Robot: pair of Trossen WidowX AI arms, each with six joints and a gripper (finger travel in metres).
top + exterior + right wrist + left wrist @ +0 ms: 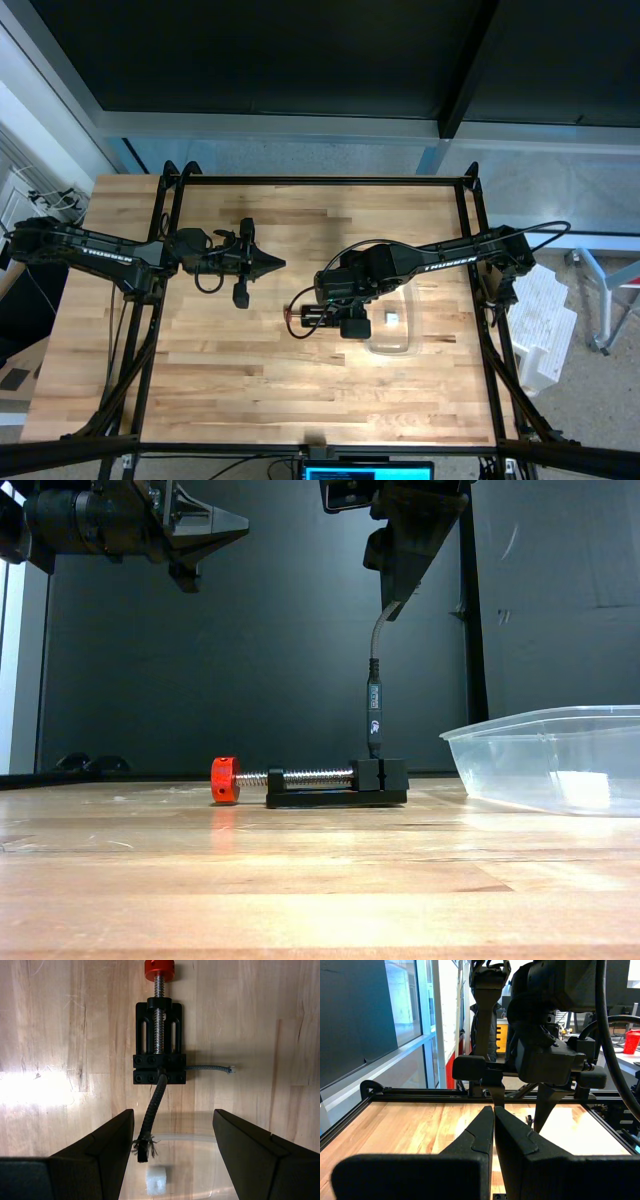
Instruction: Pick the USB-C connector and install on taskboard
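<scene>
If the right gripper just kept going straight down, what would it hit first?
Probably the frayed top of the cable standing up from the black block. The open right gripper hangs over it, though depth is unclear. The shut left gripper hovers apart, further left.

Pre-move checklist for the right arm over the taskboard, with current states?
1. Connector upright in taskboard: ok. Fully seated: cannot tell.
2. Right gripper open, above the taskboard: ok.
3. Frayed cable end clear of the fingers: cannot tell. It sits between them, close to one.
4. Left gripper shut, raised, off to the left of the taskboard: ok.
5. Tray beside the taskboard, apart from it: ok.
</scene>
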